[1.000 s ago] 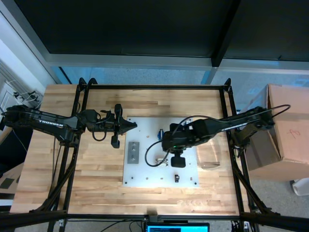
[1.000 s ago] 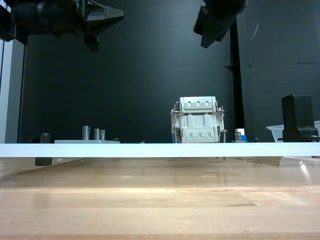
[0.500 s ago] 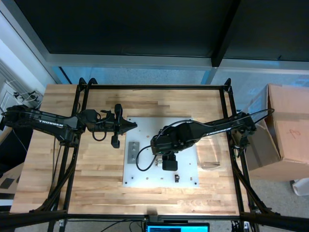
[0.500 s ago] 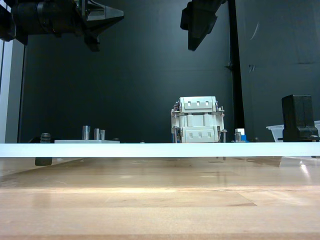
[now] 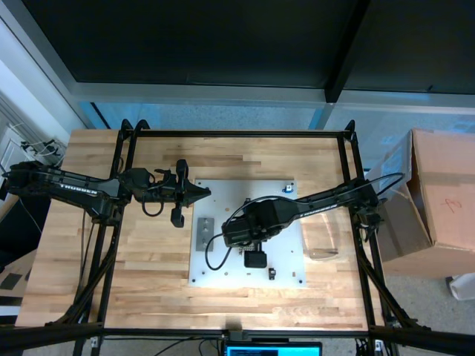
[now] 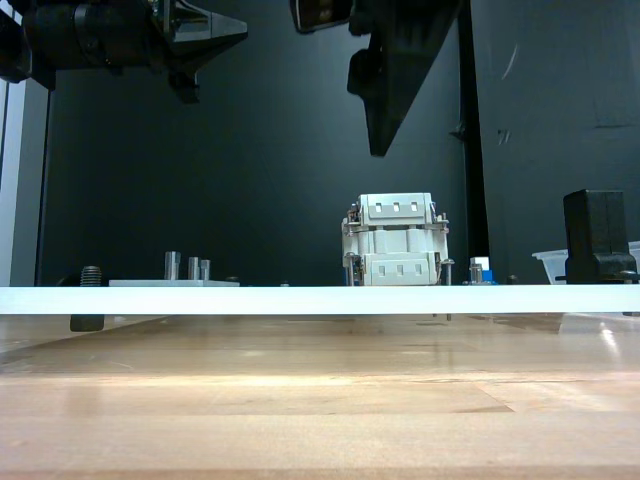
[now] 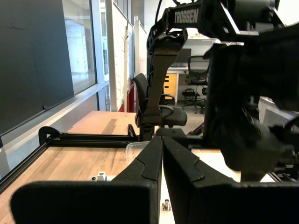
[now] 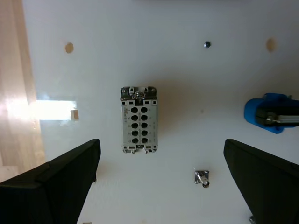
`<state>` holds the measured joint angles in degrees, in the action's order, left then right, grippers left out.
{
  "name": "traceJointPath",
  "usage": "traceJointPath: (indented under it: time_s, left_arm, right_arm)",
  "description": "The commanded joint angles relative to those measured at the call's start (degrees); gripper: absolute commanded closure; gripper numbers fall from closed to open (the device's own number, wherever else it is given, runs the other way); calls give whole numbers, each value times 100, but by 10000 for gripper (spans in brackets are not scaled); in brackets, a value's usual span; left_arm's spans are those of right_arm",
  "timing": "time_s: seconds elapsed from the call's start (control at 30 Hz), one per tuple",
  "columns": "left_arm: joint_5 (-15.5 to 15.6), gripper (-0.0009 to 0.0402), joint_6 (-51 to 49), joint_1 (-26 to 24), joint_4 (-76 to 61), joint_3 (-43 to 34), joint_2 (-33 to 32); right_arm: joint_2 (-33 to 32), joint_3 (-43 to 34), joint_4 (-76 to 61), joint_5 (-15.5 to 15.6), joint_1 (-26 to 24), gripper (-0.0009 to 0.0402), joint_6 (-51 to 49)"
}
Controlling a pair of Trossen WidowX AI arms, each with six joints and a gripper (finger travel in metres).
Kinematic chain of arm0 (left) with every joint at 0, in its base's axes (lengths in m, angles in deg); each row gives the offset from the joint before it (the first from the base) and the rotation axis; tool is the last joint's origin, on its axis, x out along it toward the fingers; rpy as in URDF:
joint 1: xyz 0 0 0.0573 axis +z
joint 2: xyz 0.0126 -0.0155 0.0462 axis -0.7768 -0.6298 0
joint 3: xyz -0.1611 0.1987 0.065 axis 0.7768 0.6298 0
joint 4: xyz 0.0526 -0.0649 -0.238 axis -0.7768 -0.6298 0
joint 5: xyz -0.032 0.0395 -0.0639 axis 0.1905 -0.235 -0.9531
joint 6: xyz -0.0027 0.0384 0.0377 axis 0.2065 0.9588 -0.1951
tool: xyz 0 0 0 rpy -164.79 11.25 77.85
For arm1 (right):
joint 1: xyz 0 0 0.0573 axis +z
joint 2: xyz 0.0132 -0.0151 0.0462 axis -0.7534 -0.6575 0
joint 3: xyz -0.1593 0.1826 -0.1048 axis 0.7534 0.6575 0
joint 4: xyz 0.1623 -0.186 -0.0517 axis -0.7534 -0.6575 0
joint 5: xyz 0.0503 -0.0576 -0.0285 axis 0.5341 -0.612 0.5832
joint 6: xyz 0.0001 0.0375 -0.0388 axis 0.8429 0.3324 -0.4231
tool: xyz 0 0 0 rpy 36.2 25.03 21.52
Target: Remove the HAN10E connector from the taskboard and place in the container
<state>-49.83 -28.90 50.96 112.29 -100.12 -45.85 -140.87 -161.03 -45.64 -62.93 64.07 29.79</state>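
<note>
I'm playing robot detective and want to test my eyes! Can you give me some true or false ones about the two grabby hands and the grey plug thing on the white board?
1. The HAN10E connector stands in its seat on the taskboard. True.
2. The right gripper is squeezing the connector. False: it hangs open above the connector and does not touch it.
3. The left gripper is shut and holds nothing. True. It hovers high over the board's left edge.
4. The connector lies in the container. False: the container sits on the table beside the board, and the connector is on the board.
</note>
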Motion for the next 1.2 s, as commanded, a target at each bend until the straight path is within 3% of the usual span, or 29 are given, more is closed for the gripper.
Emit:
traceJointPath:
  time_s: [0.03,0.43,0.97,1.2]
  left_arm:
    - [0,393,2,2,2,0,0]
    - [0,393,2,0,2,0,0]
    - [0,393,2,0,2,0,0]
    - [0,393,2,0,2,0,0]
  right_arm:
    - [-133,7,0,-2,20,11,9]
    - [-310,149,407,138,72,13,15]
    - [-310,1058,1154,142,98,14,153]
    - [-302,1191,1239,144,98,61,170]
